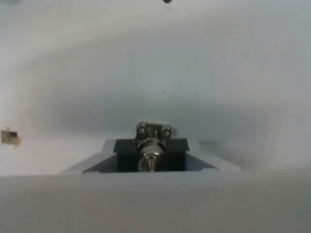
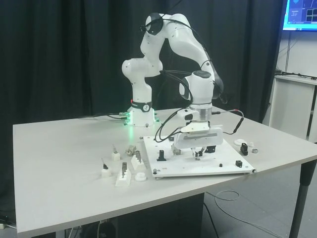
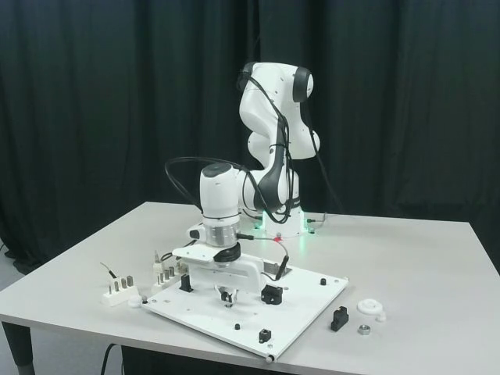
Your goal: Insert BNC.
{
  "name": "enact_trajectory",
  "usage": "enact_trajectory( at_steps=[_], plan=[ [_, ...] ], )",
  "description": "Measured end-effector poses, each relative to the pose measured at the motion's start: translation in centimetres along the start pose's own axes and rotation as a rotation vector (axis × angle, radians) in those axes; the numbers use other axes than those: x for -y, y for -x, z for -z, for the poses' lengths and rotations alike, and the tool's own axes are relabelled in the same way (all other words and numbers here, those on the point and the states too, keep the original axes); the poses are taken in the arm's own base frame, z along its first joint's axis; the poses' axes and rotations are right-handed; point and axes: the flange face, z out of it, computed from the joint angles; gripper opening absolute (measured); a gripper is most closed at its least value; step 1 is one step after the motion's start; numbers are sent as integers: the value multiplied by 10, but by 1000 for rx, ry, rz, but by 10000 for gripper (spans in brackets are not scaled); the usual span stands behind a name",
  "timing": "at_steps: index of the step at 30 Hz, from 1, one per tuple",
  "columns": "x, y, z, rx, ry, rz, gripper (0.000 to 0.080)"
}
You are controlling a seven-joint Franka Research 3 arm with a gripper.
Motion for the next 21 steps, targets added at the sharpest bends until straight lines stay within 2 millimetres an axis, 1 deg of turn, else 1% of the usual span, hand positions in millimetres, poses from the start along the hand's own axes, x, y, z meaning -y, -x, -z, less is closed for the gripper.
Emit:
enact_trajectory(
  at_steps=[21],
  plan=[
    [0, 0, 0, -2, -2, -221, 121]
  ],
)
